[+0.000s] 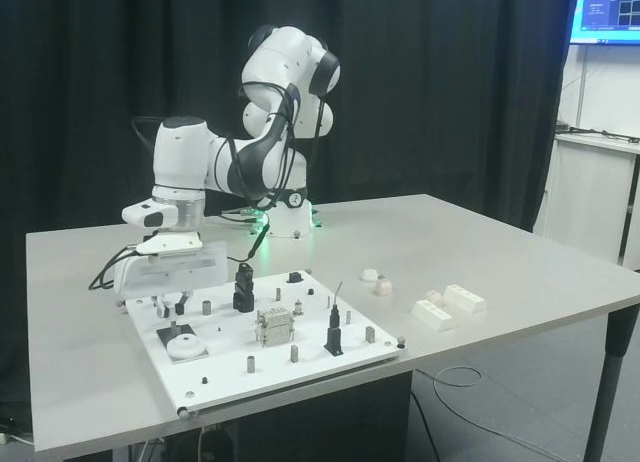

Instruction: Insert small gear.

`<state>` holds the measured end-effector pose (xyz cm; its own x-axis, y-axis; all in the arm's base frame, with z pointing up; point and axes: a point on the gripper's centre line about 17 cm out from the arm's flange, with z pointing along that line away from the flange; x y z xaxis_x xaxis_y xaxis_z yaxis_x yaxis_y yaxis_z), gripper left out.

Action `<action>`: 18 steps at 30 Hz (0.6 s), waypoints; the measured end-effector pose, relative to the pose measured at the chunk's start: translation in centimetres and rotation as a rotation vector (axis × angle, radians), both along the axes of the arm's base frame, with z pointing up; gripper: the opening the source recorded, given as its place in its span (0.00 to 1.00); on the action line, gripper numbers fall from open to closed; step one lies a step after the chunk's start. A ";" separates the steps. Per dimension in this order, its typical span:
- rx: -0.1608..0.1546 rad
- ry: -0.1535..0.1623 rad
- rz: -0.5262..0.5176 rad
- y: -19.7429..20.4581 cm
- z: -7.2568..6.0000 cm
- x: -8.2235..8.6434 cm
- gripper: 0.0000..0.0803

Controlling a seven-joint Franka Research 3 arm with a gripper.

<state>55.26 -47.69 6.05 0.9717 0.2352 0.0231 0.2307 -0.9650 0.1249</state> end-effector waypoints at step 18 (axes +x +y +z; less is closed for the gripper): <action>0.001 -0.001 -0.007 0.0 0.0 0.0 0.23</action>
